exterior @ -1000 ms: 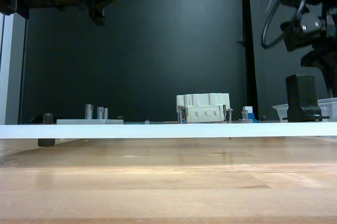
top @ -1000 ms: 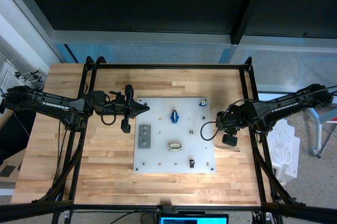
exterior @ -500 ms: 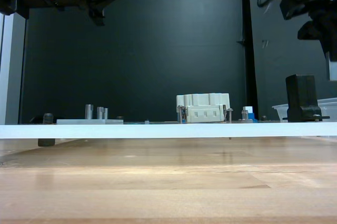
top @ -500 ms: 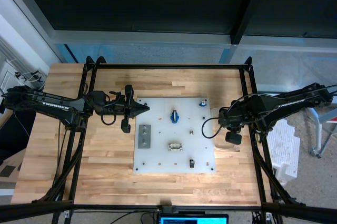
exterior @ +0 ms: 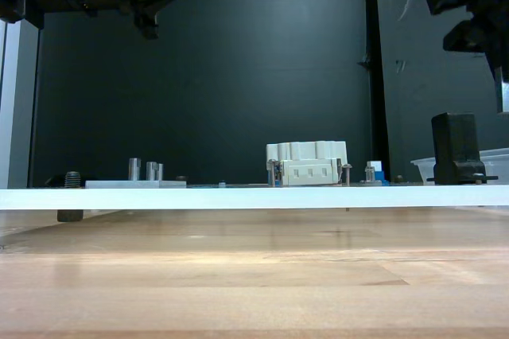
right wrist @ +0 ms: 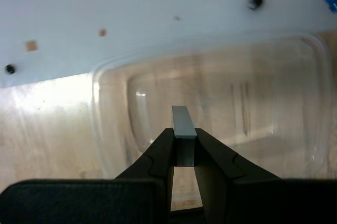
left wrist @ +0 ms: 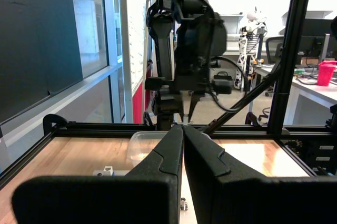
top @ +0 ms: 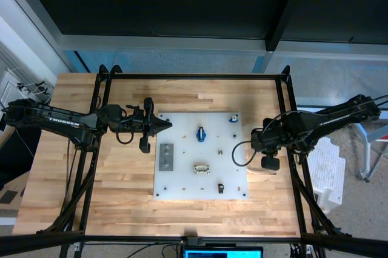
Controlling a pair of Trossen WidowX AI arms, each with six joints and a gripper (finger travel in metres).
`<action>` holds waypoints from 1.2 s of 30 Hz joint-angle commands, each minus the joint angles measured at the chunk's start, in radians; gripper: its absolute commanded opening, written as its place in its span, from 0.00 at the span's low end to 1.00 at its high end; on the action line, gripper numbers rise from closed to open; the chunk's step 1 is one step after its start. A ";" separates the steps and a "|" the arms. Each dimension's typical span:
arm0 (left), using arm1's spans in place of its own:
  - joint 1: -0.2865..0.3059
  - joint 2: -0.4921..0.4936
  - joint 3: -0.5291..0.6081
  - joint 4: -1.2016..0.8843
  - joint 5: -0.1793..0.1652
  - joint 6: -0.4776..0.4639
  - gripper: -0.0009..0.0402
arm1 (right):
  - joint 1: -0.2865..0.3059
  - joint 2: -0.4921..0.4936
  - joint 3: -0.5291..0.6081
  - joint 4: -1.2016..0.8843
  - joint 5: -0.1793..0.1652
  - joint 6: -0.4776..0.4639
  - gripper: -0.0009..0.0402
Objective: Pick the 16mm bar and install on taskboard
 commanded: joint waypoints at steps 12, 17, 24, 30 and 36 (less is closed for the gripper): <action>0.000 0.000 0.000 0.000 0.000 0.000 0.02 | 0.082 0.207 0.179 -0.009 0.001 -0.447 0.02; 0.000 0.000 0.000 0.000 0.000 0.000 0.02 | 0.105 0.270 0.234 -0.007 -0.002 -0.584 0.02; 0.000 0.000 0.000 0.000 0.000 0.000 0.02 | 0.154 0.320 0.272 0.058 -0.054 -0.801 0.02; 0.000 0.000 0.000 0.000 0.000 0.000 0.02 | 0.192 0.356 0.273 0.066 -0.071 -0.946 0.02; 0.000 0.000 0.000 0.000 0.000 0.000 0.02 | 0.211 0.397 0.290 0.080 -0.078 -1.075 0.02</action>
